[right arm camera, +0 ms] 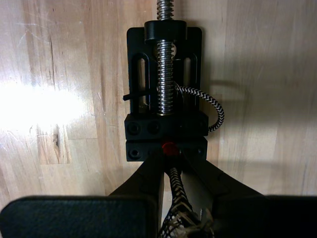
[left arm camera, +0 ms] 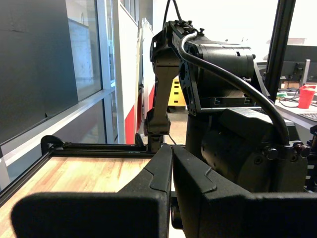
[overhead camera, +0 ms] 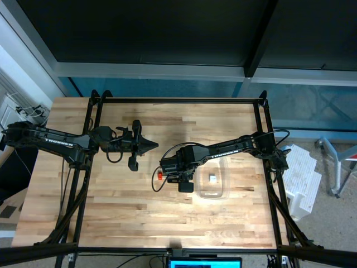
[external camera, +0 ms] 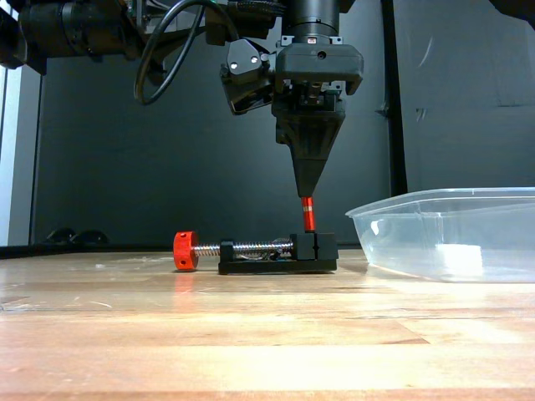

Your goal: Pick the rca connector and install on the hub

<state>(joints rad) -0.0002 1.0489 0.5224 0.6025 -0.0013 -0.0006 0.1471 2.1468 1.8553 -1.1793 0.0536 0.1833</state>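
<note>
Red rca connector [external camera: 308,213] stands upright, clenched in the right hand [external camera: 307,189], its lower tip at the tray-side end of the hub [external camera: 316,249], clear tray [external camera: 418,206] rim just beside; left hand [overhead camera: 152,146], fingers pressed together, hovers well apart over open worktop [overhead camera: 139,218].

The small black rectangular hub [external camera: 276,251] sits on the wooden tabletop [external camera: 251,334], just left of the clear plastic tray [external camera: 443,230]. The right gripper [external camera: 308,188] hangs directly above the hub. The left gripper [overhead camera: 153,146] is well apart, leftward.
</note>
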